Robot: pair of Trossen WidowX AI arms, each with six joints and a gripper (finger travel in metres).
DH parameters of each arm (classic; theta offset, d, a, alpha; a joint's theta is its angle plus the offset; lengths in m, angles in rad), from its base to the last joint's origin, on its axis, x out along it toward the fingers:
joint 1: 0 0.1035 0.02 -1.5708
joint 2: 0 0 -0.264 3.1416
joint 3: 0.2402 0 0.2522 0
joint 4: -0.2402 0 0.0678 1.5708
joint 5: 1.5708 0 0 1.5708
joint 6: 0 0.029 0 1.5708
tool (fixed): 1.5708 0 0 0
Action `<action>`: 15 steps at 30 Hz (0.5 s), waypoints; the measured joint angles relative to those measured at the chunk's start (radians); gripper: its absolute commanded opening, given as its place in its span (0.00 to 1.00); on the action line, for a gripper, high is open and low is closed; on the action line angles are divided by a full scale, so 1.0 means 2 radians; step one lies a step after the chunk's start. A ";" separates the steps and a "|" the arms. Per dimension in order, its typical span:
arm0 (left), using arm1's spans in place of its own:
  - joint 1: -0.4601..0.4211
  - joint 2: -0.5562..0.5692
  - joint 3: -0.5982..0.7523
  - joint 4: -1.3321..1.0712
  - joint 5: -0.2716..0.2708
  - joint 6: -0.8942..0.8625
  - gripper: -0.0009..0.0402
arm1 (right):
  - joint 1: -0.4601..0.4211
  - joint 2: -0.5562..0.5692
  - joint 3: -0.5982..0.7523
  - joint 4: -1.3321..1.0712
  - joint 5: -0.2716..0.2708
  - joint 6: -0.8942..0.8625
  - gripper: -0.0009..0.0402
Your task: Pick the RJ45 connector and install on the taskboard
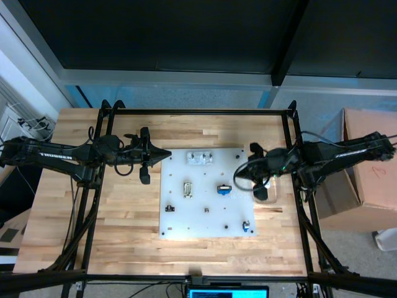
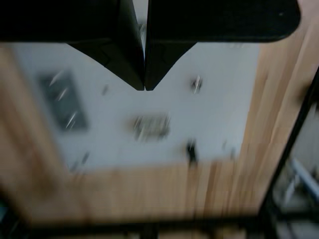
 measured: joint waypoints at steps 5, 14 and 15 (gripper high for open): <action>0.000 0.000 0.000 0.000 0.000 0.000 0.02 | -0.058 -0.046 -0.056 0.120 -0.034 -0.035 0.02; 0.000 0.000 0.000 0.000 0.000 0.000 0.02 | -0.123 -0.075 -0.114 0.274 -0.107 -0.063 0.02; 0.000 0.000 0.000 0.000 0.000 0.000 0.02 | -0.127 -0.075 -0.119 0.290 -0.121 -0.062 0.02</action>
